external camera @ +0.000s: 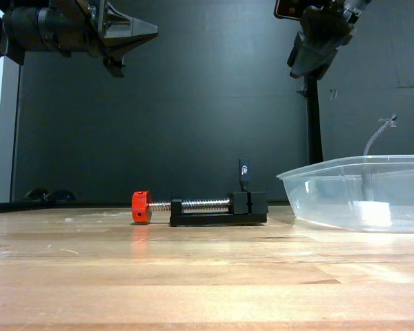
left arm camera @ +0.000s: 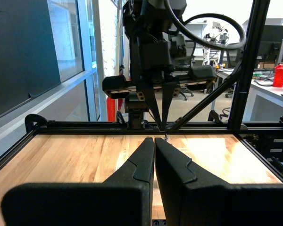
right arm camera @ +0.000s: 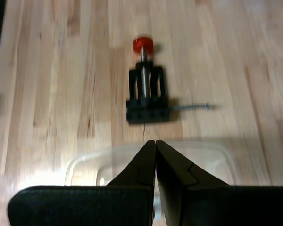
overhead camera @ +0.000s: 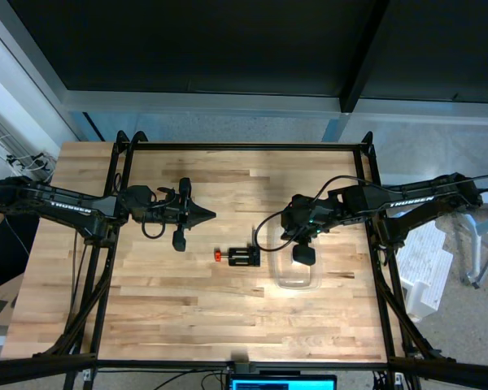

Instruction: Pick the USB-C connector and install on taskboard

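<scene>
The left arm is being held stretched out level toward 3 o'clock in the high view, with its wrist straight. The left gripper is being pointed the same way, raised high in the low view. Its fingers are being pressed together tip to tip. The right arm is being extended toward 9 o'clock in the high view and bent downward at the wrist. The right gripper is being aimed steeply down, toward about 7 o'clock in the low view, also raised high. Its fingers are likewise being held closed against each other. The two grippers are being held well apart.
</scene>
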`<state>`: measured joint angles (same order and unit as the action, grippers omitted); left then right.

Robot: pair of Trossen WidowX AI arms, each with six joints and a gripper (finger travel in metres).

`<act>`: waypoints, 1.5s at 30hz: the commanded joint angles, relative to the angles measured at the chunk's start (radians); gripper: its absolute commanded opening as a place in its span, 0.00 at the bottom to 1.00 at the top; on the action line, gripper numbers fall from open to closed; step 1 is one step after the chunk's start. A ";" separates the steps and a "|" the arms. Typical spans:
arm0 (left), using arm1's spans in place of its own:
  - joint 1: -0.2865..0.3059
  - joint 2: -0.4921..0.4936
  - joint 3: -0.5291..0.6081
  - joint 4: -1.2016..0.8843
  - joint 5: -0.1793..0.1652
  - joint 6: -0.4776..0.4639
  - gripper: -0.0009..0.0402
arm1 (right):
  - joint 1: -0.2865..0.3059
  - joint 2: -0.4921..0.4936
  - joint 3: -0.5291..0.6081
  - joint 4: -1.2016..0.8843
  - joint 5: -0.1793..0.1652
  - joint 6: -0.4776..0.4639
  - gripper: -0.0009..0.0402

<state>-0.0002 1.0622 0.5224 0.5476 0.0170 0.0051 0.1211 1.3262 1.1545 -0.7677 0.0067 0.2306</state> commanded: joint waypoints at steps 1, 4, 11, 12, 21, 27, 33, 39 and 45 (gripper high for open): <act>0.000 0.000 0.000 0.000 0.000 0.000 0.02 | 0.006 0.031 0.046 -0.085 0.000 0.002 0.02; 0.000 0.000 0.000 0.000 0.000 0.000 0.02 | 0.010 0.066 0.091 -0.182 0.001 0.018 0.02; 0.000 0.000 0.000 0.000 0.000 0.000 0.02 | 0.021 0.165 0.189 -0.371 0.000 0.022 0.02; 0.000 0.000 0.000 0.000 0.000 0.000 0.02 | 0.024 0.177 0.202 -0.397 0.000 0.023 0.02; 0.000 0.000 0.000 0.000 0.000 0.000 0.02 | 0.052 0.253 0.243 -0.482 0.001 0.024 0.02; 0.000 0.000 0.000 0.000 0.000 0.000 0.02 | 0.063 0.253 0.228 -0.483 0.000 0.054 0.02; 0.000 0.000 0.000 0.000 0.000 0.000 0.02 | 0.068 0.293 0.224 -0.504 -0.003 0.070 0.02; 0.000 0.000 0.000 0.000 0.000 0.000 0.02 | 0.076 0.320 0.224 -0.482 0.000 0.072 0.08; 0.000 0.000 0.000 0.000 0.000 0.000 0.02 | 0.085 0.344 0.222 -0.478 0.002 0.075 0.28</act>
<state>-0.0002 1.0622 0.5224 0.5476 0.0170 0.0055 0.2039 1.6642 1.3766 -1.2461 0.0067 0.3054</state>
